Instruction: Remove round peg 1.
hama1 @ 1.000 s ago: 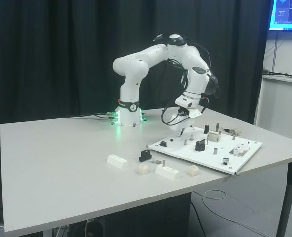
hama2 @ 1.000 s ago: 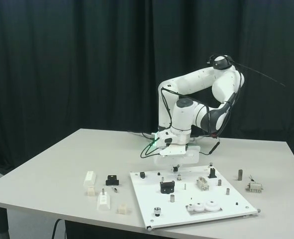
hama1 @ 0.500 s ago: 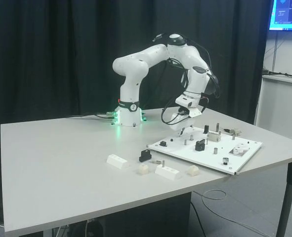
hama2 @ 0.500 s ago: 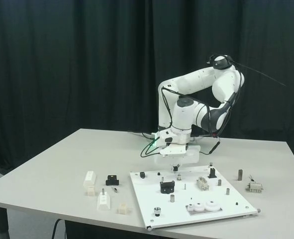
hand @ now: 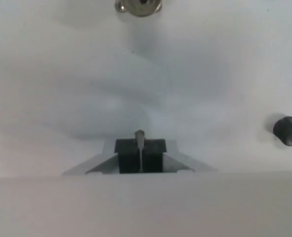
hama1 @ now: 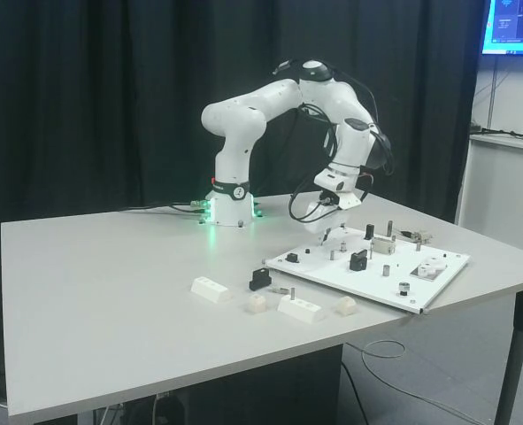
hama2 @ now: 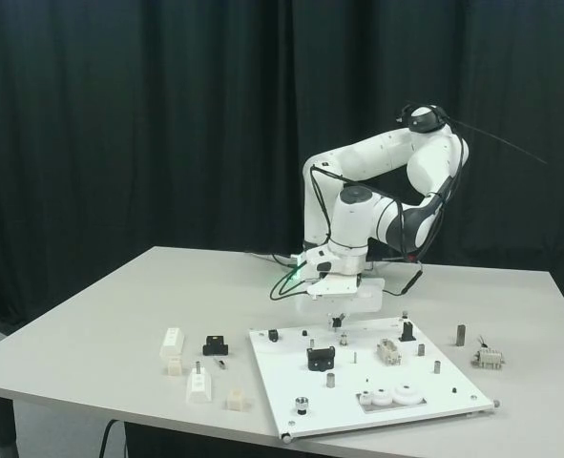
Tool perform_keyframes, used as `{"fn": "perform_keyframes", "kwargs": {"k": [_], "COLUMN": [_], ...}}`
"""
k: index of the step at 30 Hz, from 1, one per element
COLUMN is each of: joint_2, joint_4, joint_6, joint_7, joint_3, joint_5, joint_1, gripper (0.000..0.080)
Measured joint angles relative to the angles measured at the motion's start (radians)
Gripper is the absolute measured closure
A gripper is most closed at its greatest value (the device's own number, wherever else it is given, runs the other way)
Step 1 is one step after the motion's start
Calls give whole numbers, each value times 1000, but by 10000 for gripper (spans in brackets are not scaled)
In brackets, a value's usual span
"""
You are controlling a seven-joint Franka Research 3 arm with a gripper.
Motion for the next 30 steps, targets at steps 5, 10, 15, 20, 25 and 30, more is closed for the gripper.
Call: {"fn": "perform_keyframes", "kwargs": {"k": [5,10,15,20,25,30], "joint_2": [0,-1,-3,-3,-3,-3], "joint_4": [-5,-13,-25,-37,-46,-50], "joint_6": [0,0,-3,-13,-28,-51], "joint_7": [0,0,0,0,0,0], "joint_3": [-9,-21,-41,-69,-104,-131], "joint_5": [0,2,3,-7,-17,-20], "joint_1": [7,17,31,44,54,56], "gripper": [781,781,781,781,788,788]}}
